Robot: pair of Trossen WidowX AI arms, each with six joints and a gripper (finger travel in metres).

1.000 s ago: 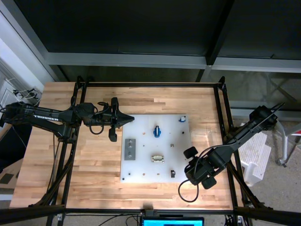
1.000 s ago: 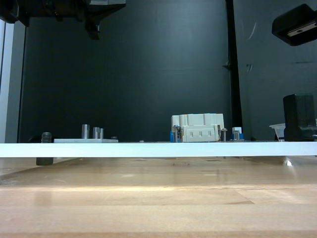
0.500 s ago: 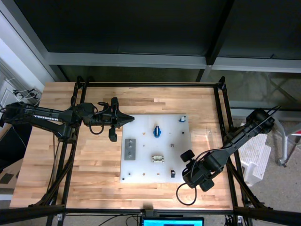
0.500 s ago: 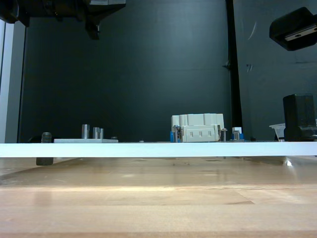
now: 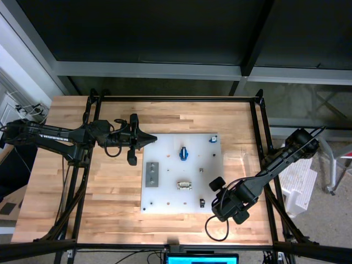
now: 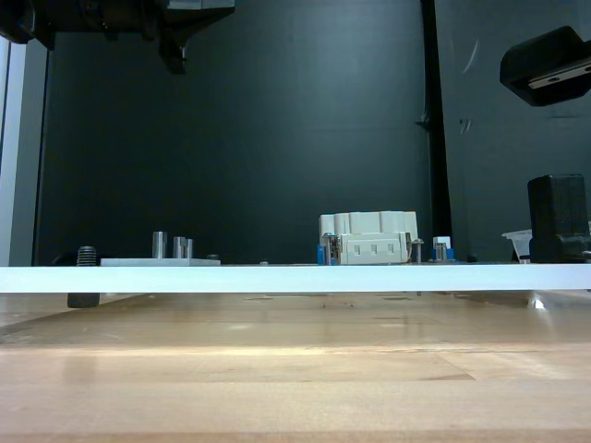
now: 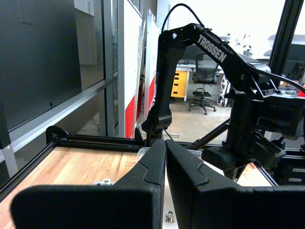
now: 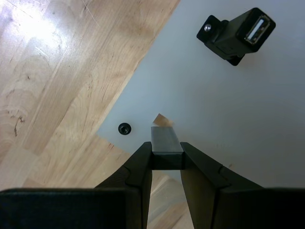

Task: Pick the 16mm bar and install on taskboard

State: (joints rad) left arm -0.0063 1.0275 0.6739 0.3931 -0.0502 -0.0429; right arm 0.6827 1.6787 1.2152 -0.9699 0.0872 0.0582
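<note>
- Two fingers of my right gripper [image 8: 167, 153] clamp the 16mm bar [image 8: 165, 139] over the taskboard [image 8: 224, 114], near right corner
- left gripper [image 7: 165, 148] hangs pinched together by its far left corner

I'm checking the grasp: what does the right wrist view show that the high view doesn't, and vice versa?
Only the right wrist view: the 16mm bar clamped in the right gripper, above the white board by its near-right corner, clear of any seat. Only the high view: the left gripper hovering at the board's far-left corner, and the grey block. Both: the board, the black USB connector and the wooden table.
</note>
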